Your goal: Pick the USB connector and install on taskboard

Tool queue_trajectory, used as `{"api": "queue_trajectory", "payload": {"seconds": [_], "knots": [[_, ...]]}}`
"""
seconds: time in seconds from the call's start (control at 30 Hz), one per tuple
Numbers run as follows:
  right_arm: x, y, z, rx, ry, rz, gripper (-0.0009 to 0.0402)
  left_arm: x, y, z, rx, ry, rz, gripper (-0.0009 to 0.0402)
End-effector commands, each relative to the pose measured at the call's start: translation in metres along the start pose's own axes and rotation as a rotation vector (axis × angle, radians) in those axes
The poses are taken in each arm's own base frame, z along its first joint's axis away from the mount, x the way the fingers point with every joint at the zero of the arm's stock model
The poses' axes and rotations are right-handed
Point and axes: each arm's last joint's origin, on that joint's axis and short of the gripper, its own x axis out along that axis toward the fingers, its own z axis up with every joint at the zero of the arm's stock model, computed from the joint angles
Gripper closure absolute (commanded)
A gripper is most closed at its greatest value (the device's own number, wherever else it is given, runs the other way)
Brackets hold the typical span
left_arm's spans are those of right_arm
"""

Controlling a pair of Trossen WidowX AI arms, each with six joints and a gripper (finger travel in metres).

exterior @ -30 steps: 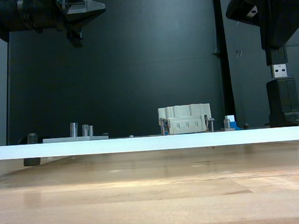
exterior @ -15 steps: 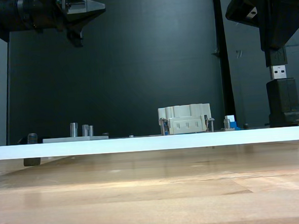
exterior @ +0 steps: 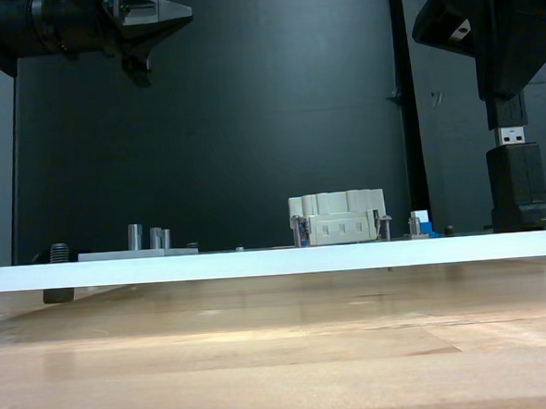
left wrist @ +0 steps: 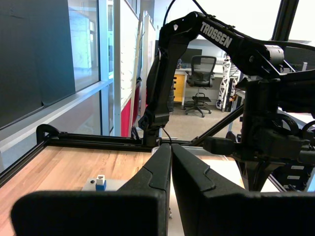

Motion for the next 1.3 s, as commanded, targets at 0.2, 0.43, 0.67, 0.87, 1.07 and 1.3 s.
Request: {"api": "queue_trajectory", "payload": {"seconds": [0.2,0.43,0.67,0.87,1.07,1.3], "knots": [[0.009,-0.001,-0.005,-0.014,0.000,0.001,0.0393,0.000,0.000,0.000,0.000,0.000,0.000,0.0393],[0.012,-0.001,-0.008,-0.017,0.003,-0.001,0.0393,0.000,0.000,0.000,0.000,0.000,0.000,0.0393],[0.012,-0.001,-0.008,-0.017,0.002,0.000,0.0393,0.000,0.000,0.000,0.000,0.000,0.000,0.0393],[0.011,0.000,-0.006,-0.015,-0.005,0.005,0.0390,0.000,0.000,0.000,0.000,0.000,0.000,0.0393],[0.010,0.000,-0.005,-0.014,-0.008,0.007,0.0368,0.000,0.000,0.000,0.000,0.000,0.000,0.0393],[0.010,0.000,-0.005,0.000,-0.014,0.011,0.0317,0.000,0.000,0.000,0.000,0.000,0.000,0.0393]]}}
